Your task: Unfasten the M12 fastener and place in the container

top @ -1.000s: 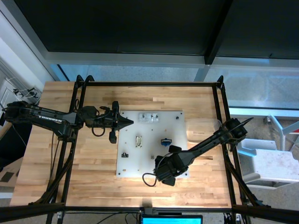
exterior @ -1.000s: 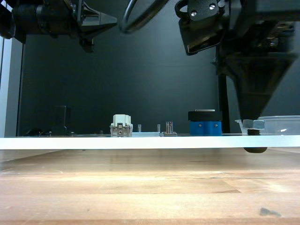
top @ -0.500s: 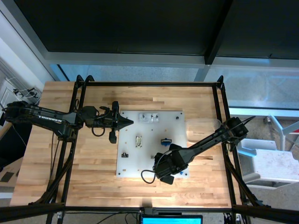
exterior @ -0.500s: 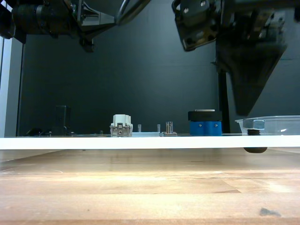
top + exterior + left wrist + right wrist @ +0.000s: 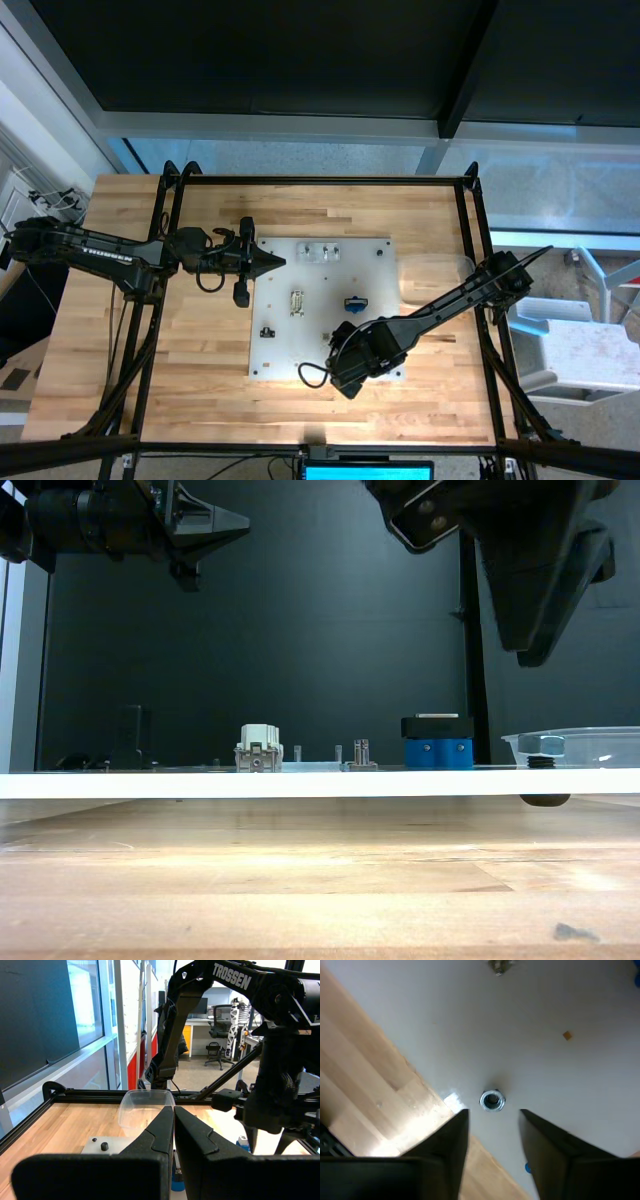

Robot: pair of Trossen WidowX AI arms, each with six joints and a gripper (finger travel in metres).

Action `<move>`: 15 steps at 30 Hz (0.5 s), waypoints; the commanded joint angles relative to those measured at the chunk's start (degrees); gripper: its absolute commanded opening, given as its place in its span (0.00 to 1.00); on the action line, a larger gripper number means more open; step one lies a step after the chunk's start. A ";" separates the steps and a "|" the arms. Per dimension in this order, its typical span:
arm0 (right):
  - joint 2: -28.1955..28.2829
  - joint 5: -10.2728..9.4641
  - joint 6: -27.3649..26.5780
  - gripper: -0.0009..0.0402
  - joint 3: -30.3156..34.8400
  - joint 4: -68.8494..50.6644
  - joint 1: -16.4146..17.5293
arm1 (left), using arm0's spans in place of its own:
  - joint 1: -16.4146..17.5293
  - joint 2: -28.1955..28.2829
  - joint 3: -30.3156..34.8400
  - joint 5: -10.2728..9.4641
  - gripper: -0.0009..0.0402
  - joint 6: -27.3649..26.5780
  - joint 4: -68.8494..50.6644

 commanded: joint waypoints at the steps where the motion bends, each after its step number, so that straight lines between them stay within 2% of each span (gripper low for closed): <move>1: 0.81 -0.46 2.16 0.55 0.02 0.20 0.04 | 0.00 0.02 0.00 0.02 0.02 0.02 0.00; 7: 2.45 -0.90 3.82 0.67 -0.04 0.79 0.02 | 0.02 0.02 0.00 0.02 0.02 0.02 0.00; 15: 4.39 -1.75 4.92 0.65 -0.68 3.13 0.02 | 0.02 0.02 0.00 0.02 0.02 0.02 0.02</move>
